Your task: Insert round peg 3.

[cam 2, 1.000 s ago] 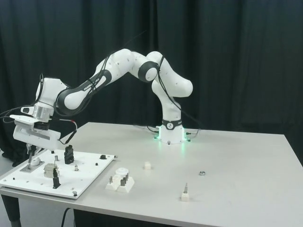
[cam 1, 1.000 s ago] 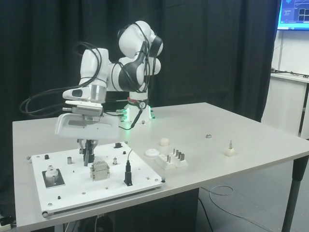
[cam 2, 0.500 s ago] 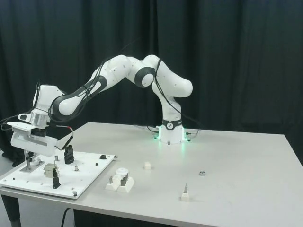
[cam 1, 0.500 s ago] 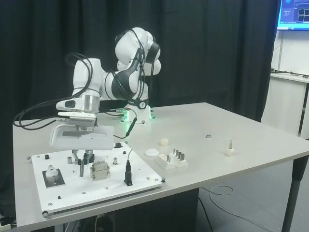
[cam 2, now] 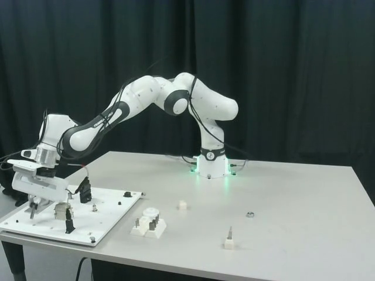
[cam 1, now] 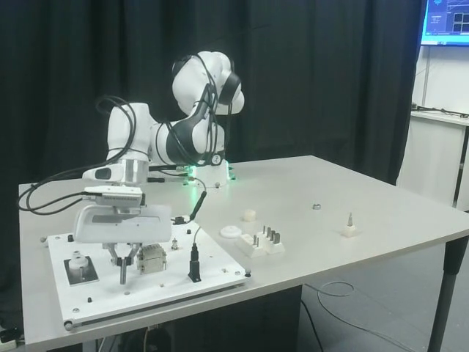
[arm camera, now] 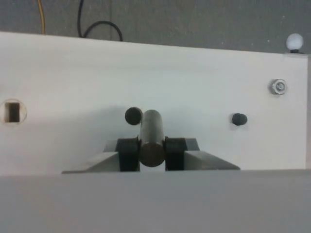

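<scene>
Arm shifted toward board edge, peg [arm camera: 151, 138] upright in hand [arm camera: 151, 154]

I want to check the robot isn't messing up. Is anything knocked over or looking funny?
Nothing stands out. The gripper holds the round peg straight, just beside a round hole in the white board. The small parts on the grey table stand upright, and nothing looks spilled or broken.
</scene>
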`<move>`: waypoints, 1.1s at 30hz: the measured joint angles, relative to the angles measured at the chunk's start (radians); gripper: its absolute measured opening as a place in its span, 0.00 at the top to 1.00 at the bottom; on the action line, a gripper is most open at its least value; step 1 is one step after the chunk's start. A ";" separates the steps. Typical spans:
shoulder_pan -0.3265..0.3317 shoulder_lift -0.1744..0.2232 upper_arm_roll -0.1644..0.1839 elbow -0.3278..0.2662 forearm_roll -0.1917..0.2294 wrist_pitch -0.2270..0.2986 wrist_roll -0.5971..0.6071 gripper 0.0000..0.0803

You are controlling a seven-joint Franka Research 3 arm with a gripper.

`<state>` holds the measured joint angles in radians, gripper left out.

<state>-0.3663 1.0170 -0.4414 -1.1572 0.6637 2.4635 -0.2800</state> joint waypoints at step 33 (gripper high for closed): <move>-0.021 0.038 0.024 0.070 0.001 -0.050 0.000 0.86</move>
<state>-0.3873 1.0554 -0.4172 -1.0873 0.6649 2.4137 -0.2800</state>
